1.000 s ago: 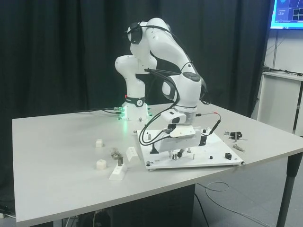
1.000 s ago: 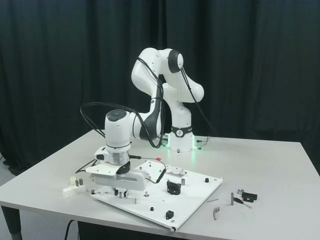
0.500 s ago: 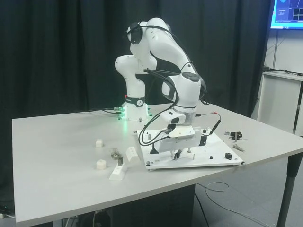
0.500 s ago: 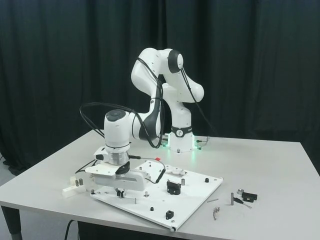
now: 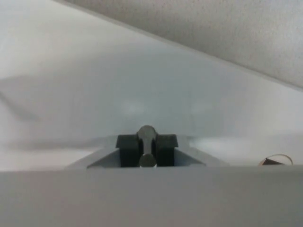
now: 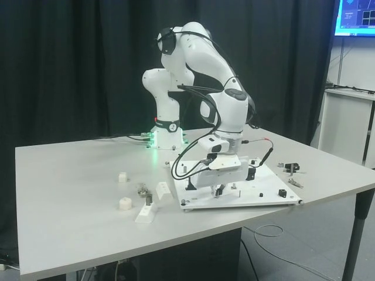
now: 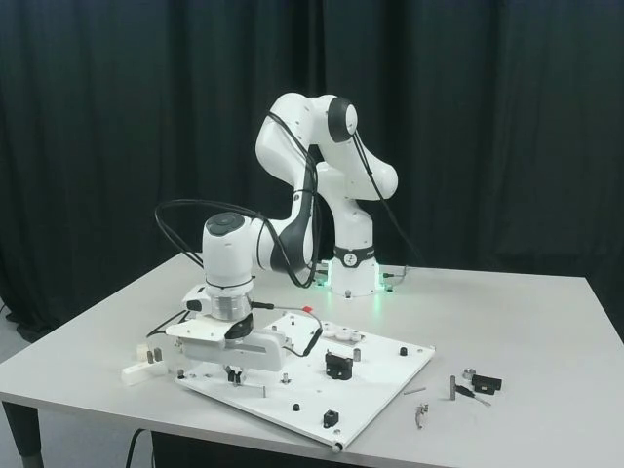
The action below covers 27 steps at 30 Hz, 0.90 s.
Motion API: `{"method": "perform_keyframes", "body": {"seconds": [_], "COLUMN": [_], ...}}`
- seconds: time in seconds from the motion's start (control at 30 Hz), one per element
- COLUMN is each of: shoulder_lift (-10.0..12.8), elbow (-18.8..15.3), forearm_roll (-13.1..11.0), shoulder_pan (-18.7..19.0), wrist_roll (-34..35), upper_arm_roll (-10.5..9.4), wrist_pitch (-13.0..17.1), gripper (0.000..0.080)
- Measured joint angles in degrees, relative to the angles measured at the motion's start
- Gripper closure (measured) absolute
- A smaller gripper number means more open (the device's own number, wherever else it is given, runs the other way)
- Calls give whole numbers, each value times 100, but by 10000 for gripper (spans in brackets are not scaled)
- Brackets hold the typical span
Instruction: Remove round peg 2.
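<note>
Jaws (image 5: 147,146) clamped on round peg 2 (image 5: 147,142), held just above the white board (image 7: 375,395) near its bench-edge corner. Lift straight up, keep the grip firm, avoid neighbouring pegs.

Dull metal peg (image 5: 147,144), matt black pads (image 5: 127,149), smooth white board (image 7: 375,390).

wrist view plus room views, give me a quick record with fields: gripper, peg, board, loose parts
gripper: low over the near-left part of the board, fingers shut on the peg
peg: grey, round, clamped between the black fingers, seen in wrist view
board: white, flat on the grey table, carries small black parts
loose parts: white blocks beside the board; small tools on the table at its other side
</note>
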<state>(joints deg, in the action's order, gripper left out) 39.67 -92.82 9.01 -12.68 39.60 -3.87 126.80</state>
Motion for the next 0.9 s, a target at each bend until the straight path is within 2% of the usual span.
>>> {"method": "perform_keyframes", "body": {"seconds": [0.53,0.9], "shoulder_lift": [-167,-445], "elbow": [4,12], "forearm_roll": [-4,-3], "shoulder_pan": [13,50], "wrist_roll": [0,0], "upper_arm_roll": [0,39], "wrist_pitch": [-225,-620], "gripper": [732,732]}}
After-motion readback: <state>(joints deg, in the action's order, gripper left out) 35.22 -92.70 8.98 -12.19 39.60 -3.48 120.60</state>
